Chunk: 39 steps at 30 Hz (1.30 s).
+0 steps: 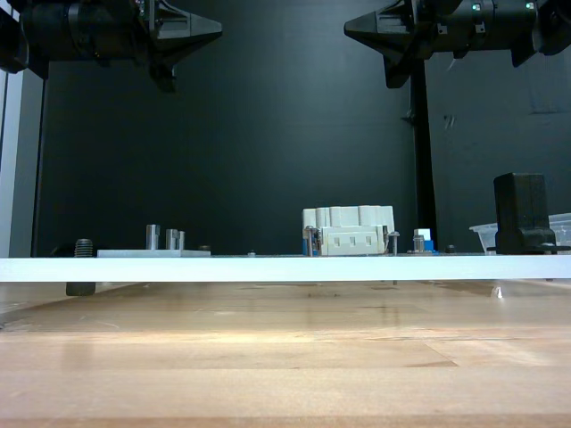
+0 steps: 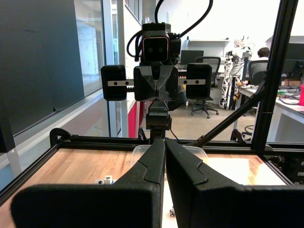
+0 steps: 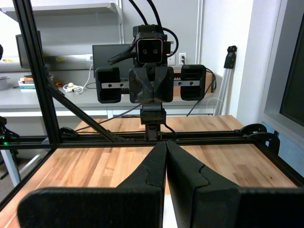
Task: Pick the HAN10E connector and install on the hub
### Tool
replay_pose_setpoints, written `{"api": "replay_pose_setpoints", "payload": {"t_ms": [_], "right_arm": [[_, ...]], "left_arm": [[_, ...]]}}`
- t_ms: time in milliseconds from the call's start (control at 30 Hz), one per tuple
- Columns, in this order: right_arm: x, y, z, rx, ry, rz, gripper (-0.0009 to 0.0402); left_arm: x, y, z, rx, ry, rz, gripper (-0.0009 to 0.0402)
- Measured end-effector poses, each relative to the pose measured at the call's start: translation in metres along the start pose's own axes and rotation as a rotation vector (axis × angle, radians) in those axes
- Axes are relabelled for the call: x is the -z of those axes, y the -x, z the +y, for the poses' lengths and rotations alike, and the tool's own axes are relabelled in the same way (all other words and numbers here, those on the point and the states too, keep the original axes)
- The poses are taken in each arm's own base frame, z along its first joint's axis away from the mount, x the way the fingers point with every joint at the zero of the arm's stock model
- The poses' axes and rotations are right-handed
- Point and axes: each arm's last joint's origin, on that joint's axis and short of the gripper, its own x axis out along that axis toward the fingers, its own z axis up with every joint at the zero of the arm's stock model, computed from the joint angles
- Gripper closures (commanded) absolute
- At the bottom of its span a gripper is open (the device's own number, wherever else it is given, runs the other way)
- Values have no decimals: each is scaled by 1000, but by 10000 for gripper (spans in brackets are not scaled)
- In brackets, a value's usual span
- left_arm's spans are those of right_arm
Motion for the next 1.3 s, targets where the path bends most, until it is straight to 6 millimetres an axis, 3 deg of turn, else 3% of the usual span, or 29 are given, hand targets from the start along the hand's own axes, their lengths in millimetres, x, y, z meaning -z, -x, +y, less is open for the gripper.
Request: {"api": "replay_pose_setpoints", "payload": {"t_ms": [1300], "right_arm": [[2,0,0,0,-18,16,393]], "left_arm": [[0,0,0,0,0,0,393]]}}
